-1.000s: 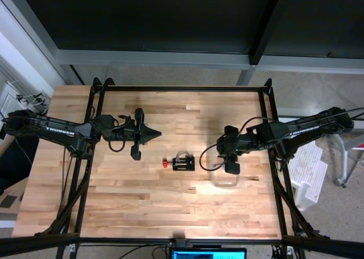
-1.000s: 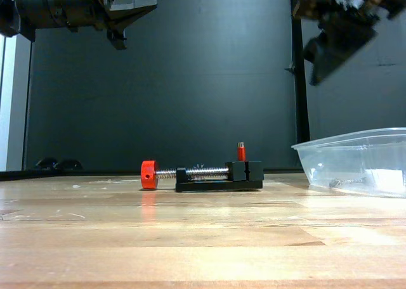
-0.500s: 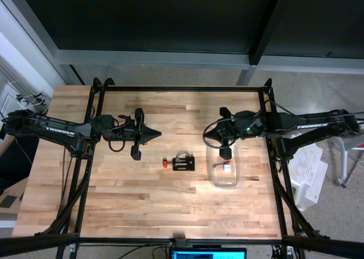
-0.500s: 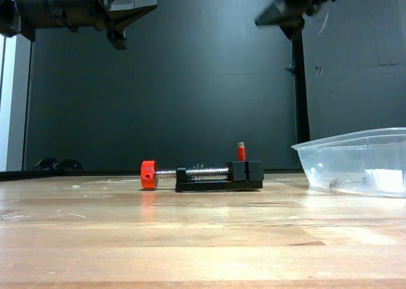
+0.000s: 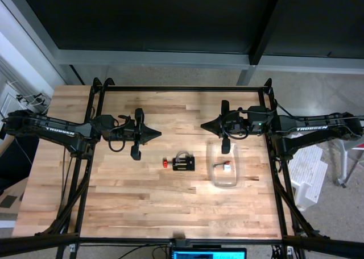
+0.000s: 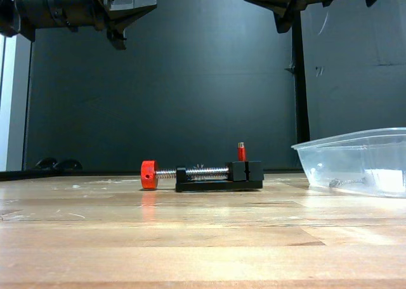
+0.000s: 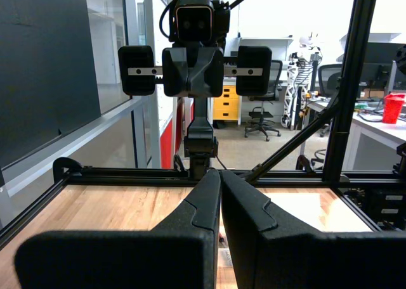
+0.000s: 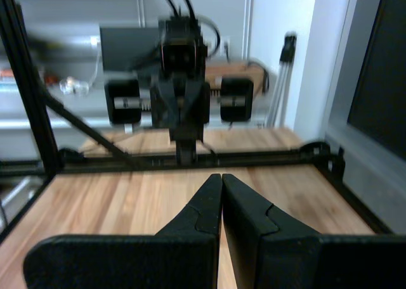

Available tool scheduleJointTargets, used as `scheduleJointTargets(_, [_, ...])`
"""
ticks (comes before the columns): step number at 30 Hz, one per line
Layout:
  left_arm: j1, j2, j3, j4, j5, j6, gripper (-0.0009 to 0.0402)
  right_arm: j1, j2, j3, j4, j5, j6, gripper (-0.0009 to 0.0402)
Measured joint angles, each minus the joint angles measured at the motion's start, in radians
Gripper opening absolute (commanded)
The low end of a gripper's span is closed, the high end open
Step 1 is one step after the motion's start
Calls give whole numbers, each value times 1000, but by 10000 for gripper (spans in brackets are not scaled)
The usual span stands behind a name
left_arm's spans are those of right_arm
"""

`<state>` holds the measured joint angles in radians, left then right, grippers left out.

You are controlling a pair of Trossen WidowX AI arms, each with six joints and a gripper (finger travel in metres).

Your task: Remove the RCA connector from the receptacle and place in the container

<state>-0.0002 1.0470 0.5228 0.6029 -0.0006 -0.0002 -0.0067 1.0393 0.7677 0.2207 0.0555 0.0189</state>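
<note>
The receptacle (image 5: 183, 163) is a small black block with a red round tip, lying mid-table; the low view shows the receptacle (image 6: 219, 175) alone on the wood. To its right stands the clear container (image 5: 234, 179), whose near wall (image 6: 355, 151) also shows in the low view. Inside it lies the slim grey RCA connector (image 5: 218, 164), beside a small white piece (image 5: 227, 167); the low view shows the connector (image 6: 346, 182) on the tub's floor. My left gripper (image 5: 160, 134) hangs shut high over the table's left half. My right gripper (image 5: 202, 125) is shut, high, behind the container, pointing left.
A black frame rail (image 5: 182, 88) runs along the table's far edge, with uprights at both sides. The two arms face each other; the left wrist view shows the right arm (image 7: 195, 54) across the table. A screen (image 5: 207, 253) sits at the near edge.
My right arm has lifted off from over the container and swung back to a level pose pointing left. The left arm, receptacle and container have not moved.
</note>
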Motion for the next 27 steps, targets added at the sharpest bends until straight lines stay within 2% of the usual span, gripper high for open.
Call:
scheduleJointTargets(8, [0,0,0,0,0,0,0,0,-1,-107,215,-9,0,0])
scheduleJointTargets(14, [0,0,0,0,0,0,0,0,-1,-133,221,-58,3,0])
scheduleJointTargets(20, [0,0,0,0,0,0,0,0,-1,-139,220,-74,5,0])
scheduleJointTargets(27, [0,0,0,0,0,0,0,0,-1,-151,219,-76,5,0])
